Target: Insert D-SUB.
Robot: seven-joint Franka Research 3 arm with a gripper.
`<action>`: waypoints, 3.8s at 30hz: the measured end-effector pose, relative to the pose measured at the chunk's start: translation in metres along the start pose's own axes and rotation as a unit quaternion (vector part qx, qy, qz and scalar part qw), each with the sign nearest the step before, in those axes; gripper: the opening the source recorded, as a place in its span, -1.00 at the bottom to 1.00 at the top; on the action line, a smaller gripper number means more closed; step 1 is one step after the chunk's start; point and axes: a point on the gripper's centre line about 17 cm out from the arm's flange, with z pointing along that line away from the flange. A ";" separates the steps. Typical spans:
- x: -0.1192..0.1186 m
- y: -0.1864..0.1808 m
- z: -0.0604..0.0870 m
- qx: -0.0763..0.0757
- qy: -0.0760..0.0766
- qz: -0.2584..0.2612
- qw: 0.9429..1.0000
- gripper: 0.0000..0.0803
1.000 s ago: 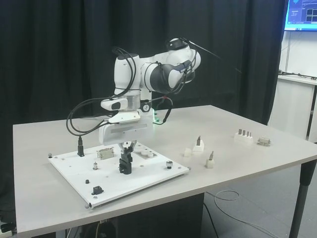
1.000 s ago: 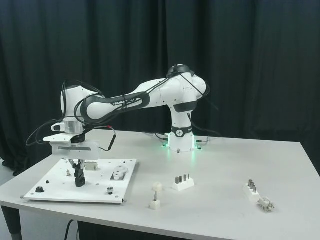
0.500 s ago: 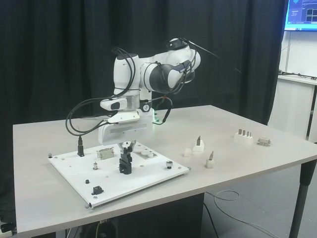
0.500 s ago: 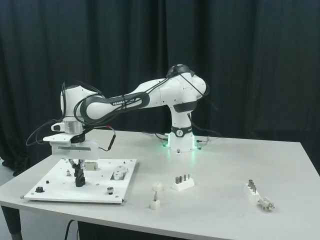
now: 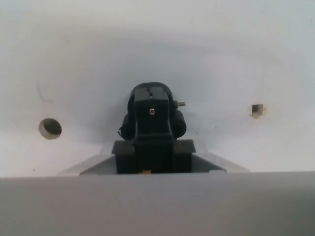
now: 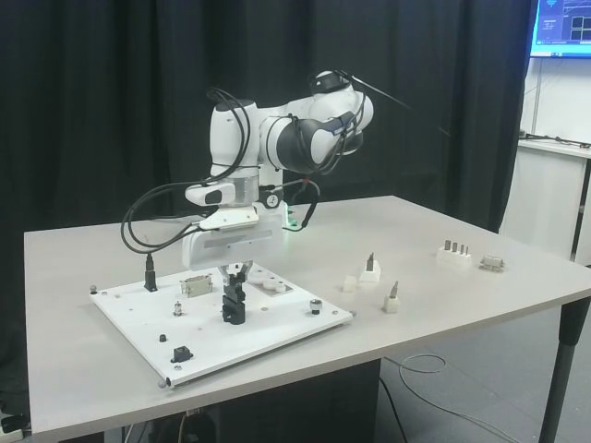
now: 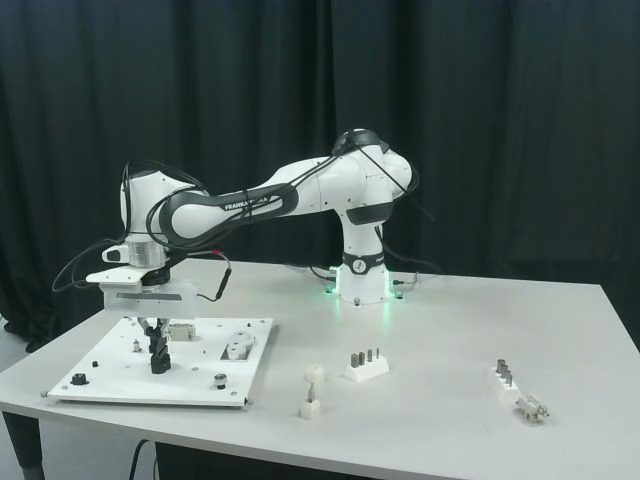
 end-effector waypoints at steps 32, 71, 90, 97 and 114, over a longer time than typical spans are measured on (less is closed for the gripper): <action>0.000 0.000 0.000 0.002 0.001 -0.013 1.000 -0.63; 0.001 0.000 -0.001 0.003 0.001 -0.002 1.000 -0.63; -0.003 0.005 0.000 0.003 0.000 0.003 1.000 -0.63; -0.002 0.001 0.001 0.008 -0.001 0.001 1.000 -0.63; -0.001 0.002 0.001 0.007 -0.001 -0.001 1.000 -0.63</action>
